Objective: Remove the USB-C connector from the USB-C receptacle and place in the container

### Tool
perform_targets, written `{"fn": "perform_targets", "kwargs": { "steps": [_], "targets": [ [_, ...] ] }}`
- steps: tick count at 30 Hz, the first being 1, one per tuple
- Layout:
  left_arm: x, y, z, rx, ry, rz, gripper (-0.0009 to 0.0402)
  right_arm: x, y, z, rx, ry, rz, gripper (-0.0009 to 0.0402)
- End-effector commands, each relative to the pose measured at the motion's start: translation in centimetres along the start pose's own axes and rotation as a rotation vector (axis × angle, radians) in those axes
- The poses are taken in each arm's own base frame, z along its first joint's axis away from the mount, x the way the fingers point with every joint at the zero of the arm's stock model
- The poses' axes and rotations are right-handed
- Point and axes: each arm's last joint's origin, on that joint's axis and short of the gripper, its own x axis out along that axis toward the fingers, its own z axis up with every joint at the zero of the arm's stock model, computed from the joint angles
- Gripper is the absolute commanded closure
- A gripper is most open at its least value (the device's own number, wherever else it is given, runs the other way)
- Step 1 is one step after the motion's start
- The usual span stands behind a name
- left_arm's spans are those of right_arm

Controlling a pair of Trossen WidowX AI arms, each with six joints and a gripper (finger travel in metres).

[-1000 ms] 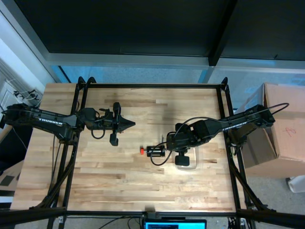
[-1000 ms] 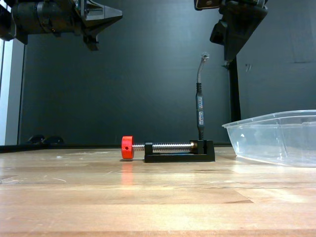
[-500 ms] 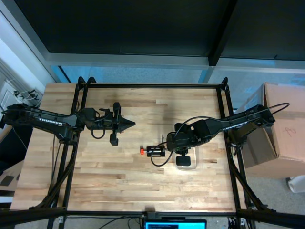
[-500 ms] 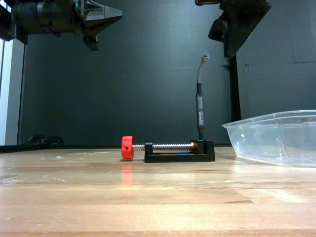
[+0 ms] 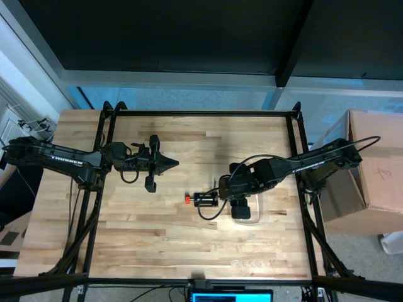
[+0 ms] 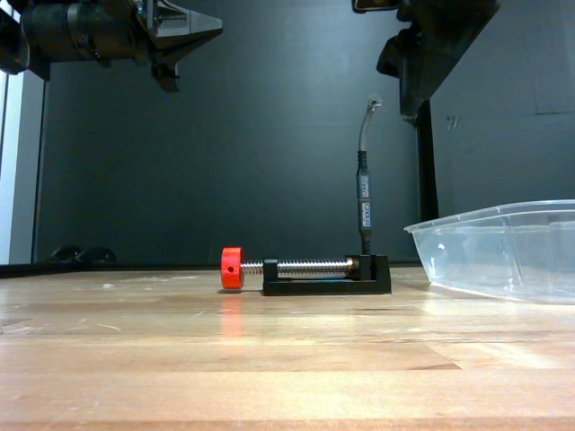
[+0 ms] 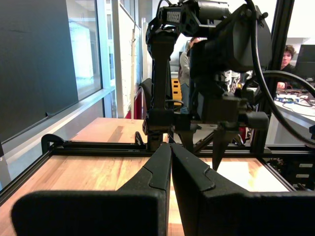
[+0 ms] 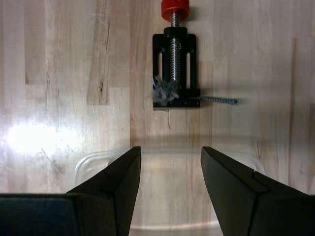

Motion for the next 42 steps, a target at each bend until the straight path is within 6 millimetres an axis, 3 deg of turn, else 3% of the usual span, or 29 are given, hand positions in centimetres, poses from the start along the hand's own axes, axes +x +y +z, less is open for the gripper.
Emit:
{"fn": "perform_targets", "kwargs": {
  "steps": [1, 11, 26, 33, 42],
  "targets": [
    [0.0, 0.0, 0.0, 0.0, 0.0, 0.0, 0.0393, 1.1, 0.1, 0.5, -0.012, -0.001, -0.001, 0.023],
    [0.0, 0.0, 0.0, 0.0, 0.0, 0.0, 0.0393, 4.6, -0.2, 1.6, -0.013, 0.045, -0.01, 0.022],
    [0.0, 0.0, 0.0, 0.0, 0.0, 0.0, 0.0393, 7.7, -0.1, 2.4, -0.033, 0.052, -0.015, 0.0226],
    [0.0, 0.0, 0.0, 0.0, 0.0, 0.0, 0.0393, 7.7, -0.3, 2.7, -0.026, 0.035, -0.016, 0.0269],
    [0.0, 0.0, 0.0, 0.0, 0.0, 0.0, 0.0393, 7.8, -0.4, 2.7, -0.024, 0.035, -0.016, 0.0357]
  ]
}}
